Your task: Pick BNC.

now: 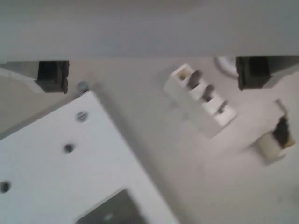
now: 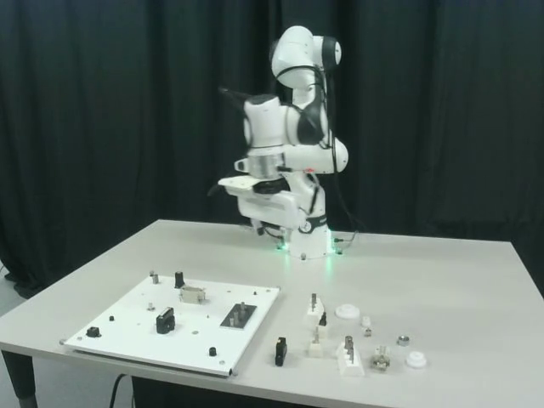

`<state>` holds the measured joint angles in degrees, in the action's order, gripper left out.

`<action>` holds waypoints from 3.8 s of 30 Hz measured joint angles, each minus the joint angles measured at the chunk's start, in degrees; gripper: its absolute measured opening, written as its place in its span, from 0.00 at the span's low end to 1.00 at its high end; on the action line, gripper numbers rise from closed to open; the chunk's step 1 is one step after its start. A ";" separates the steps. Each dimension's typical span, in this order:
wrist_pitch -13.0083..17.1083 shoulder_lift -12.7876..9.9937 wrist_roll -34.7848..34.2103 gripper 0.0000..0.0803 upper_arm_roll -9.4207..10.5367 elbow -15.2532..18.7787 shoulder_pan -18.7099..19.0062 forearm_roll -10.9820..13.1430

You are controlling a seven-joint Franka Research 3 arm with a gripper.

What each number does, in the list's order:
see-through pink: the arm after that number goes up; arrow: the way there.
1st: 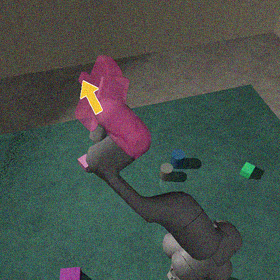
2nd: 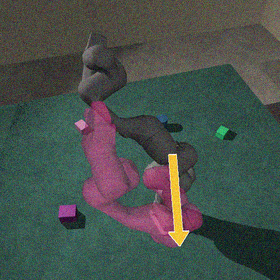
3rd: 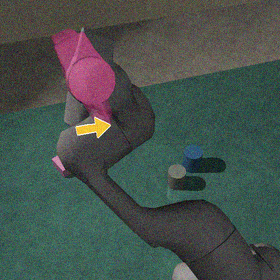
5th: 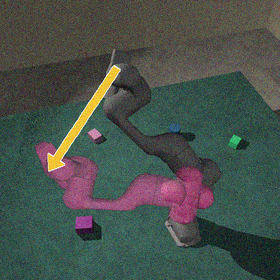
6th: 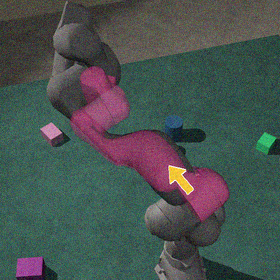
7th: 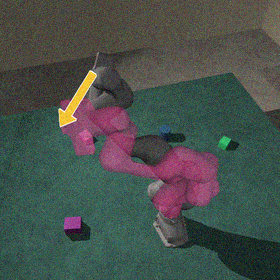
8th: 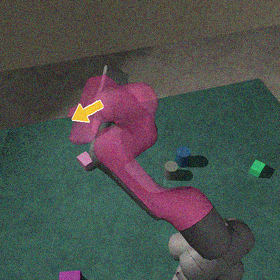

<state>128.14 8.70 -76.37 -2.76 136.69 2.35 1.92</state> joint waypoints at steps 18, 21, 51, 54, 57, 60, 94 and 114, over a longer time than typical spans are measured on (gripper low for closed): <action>4.42 -1.48 -12.49 1.00 11.19 -0.30 0.44 -5.43; 5.78 -2.41 -12.53 1.00 12.03 -0.54 0.44 -5.63; 13.13 -17.23 -6.08 1.00 20.44 -10.58 0.50 -11.69; 13.13 -18.60 -5.98 1.00 21.01 -11.34 0.50 -12.01; 13.12 -19.82 -5.74 1.00 21.50 -11.93 0.51 -12.03; 13.09 -21.07 -5.57 1.00 21.92 -12.49 0.53 -12.03; 14.79 -30.86 -1.57 1.00 21.88 -14.33 3.96 -12.02; 20.70 -35.20 -1.61 1.00 19.42 -14.57 5.31 -12.01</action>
<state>148.84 -26.50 -77.98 16.66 122.12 7.65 -10.09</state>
